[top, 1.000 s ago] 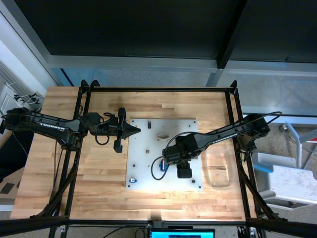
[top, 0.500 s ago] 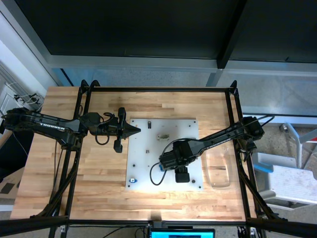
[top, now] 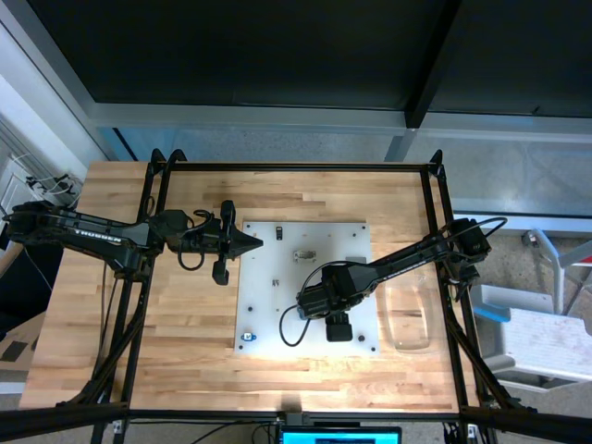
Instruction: Pick the 16mm cylinder and place it in the container
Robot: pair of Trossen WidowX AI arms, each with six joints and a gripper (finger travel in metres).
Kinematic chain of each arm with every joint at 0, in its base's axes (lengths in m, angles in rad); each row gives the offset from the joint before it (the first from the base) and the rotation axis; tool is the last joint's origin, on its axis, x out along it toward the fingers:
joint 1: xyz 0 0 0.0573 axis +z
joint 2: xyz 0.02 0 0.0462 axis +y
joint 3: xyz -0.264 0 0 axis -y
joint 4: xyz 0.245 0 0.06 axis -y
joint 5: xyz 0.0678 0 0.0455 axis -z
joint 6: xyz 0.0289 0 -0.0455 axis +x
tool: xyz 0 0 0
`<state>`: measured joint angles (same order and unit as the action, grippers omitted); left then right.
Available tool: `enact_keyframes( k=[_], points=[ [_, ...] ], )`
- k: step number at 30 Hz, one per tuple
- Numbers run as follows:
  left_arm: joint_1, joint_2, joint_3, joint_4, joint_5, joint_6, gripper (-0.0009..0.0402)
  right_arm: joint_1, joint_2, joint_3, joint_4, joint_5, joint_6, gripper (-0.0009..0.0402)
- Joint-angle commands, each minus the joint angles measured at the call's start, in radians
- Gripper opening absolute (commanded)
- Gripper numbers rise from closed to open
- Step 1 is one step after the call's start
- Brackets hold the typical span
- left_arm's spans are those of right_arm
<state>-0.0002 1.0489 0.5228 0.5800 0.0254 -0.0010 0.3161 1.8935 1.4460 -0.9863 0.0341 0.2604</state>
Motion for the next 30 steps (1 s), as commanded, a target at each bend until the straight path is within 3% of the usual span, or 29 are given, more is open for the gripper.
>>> enact_keyframes(
  k=[1,20,30],
  points=[
    [0.0,0.0,0.0,0.0,0.0,0.0,0.0,0.0,-0.001,-0.014,0.01,0.0,0.001,0.0174],
    [0.0,0.0,0.0,0.0,0.0,0.0,0.0,-0.002,-0.006,-0.071,0.071,0.001,-0.006,0.0171],
    [0.0,0.0,0.0,0.0,0.0,0.0,0.0,-0.002,-0.007,-0.071,0.064,0.0,-0.008,0.0109]
  ],
)
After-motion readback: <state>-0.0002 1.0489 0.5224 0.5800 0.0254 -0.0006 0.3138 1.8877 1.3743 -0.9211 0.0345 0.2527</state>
